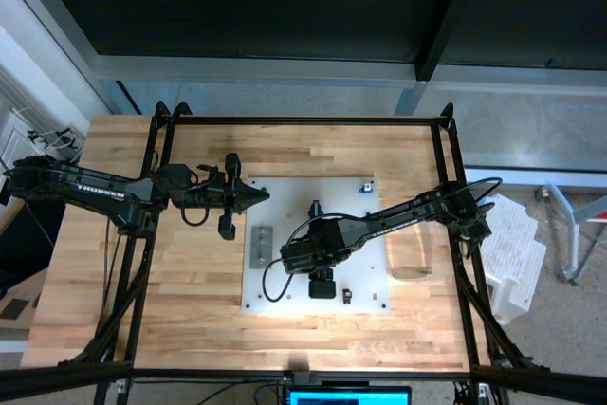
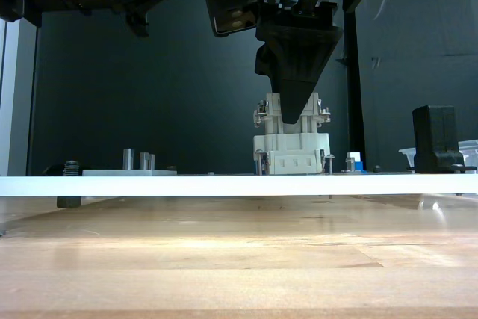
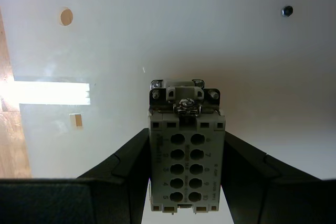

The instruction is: Pick the HAN10E connector and install on the hub

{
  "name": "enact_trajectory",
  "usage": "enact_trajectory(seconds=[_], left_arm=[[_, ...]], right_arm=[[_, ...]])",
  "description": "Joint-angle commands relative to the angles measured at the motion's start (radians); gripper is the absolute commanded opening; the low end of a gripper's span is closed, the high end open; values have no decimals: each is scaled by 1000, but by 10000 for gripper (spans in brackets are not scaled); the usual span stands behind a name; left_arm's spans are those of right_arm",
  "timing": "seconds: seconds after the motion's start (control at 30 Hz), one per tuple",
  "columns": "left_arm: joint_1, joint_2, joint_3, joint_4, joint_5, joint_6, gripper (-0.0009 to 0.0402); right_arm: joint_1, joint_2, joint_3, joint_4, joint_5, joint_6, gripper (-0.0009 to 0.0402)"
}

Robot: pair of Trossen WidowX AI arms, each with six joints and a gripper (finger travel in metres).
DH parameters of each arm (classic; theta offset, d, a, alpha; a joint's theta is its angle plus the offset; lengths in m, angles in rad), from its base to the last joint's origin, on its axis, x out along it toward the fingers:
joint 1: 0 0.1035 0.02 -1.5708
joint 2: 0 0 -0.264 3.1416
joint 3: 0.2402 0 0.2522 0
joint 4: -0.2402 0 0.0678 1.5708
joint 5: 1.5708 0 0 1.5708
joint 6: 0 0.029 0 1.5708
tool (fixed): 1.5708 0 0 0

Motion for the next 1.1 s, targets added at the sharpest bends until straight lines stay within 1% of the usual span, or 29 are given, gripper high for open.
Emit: enact_trajectory(seconds=[0.03,0.4,0.6,0.83,1.1], left_arm=[[0,0,0,0,0,0,0],[0,0,0,0,0,0,0],[0,0,0,0,0,0,0],[0,0,0,0,0,0,0],[0,0,0,0,0,0,0]], right_arm=[[0,0,-12,11,-2,1,7],[3,0,-18,17,-1,1,7],[3,0,-46,46,-1,1,7],[2,0,-106,102,-2,0,7],[2,0,-110,106,-2,-3,7]])
